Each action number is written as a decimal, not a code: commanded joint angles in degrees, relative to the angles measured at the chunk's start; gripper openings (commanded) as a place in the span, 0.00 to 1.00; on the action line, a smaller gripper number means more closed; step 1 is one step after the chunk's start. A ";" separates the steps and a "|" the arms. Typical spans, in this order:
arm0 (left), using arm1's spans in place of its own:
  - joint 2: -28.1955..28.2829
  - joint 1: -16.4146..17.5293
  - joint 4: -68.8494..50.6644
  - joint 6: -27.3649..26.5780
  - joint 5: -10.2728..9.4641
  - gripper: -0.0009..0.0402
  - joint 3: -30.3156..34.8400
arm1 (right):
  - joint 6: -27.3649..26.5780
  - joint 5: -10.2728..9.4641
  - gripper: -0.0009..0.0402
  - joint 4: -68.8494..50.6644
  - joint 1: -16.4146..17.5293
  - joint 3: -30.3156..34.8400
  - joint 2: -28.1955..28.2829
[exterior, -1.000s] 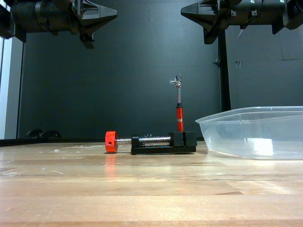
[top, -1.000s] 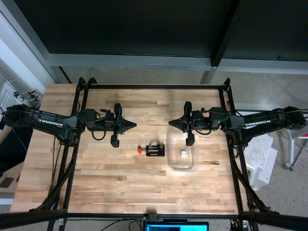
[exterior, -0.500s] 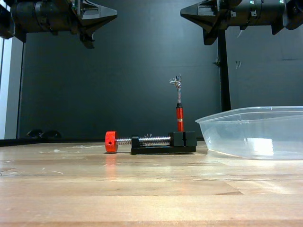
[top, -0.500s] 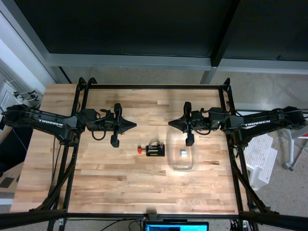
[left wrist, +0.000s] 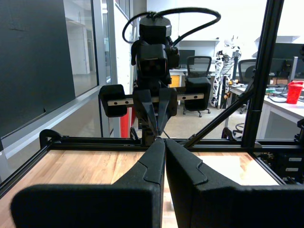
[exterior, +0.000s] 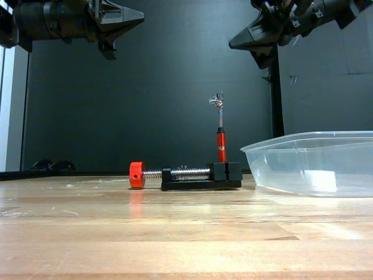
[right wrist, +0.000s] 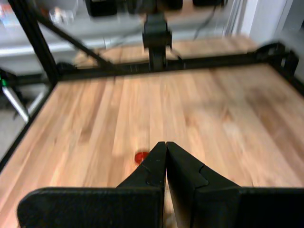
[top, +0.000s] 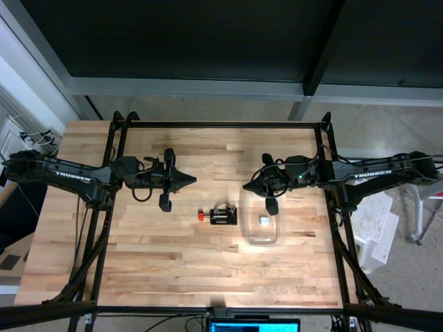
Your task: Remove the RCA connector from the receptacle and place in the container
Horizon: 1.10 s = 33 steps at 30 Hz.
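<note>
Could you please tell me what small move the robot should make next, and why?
Probably open the right gripper and lower it toward the RCA connector. The connector stands upright in the receptacle, untouched, while that gripper hangs high above the table, tilted down and shut. The left gripper hangs high to the left, also shut. The container sits right of the receptacle.

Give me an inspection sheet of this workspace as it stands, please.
Surface: wooden table, planked.
Job's things: RCA connector upright in the receptacle; container beside it.
Clutter: small white cube inside the container.
Grippers: left gripper shut, raised, level; right gripper shut, raised near the container's far end, tilted downward.
Cables: black cable loop under the left arm.
Surroundings: black frame around the table; screen at the near edge.
</note>
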 commanded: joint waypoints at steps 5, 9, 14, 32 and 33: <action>0.02 0.00 0.02 0.02 0.02 0.02 0.02 | -1.03 2.14 0.02 -15.08 1.42 8.11 4.28; 0.02 0.00 0.02 0.02 0.02 0.02 0.02 | -1.16 3.39 0.02 -22.56 2.86 12.09 7.32; 0.02 0.00 0.02 0.02 0.02 0.02 0.02 | -1.01 7.21 0.04 -27.04 5.75 15.32 11.26; 0.02 0.00 0.02 0.02 0.02 0.02 0.02 | 2.49 9.07 0.43 -32.15 8.13 21.92 22.60; 0.02 0.00 0.02 0.02 0.02 0.02 0.02 | 2.49 9.07 0.45 -32.15 8.15 22.27 23.15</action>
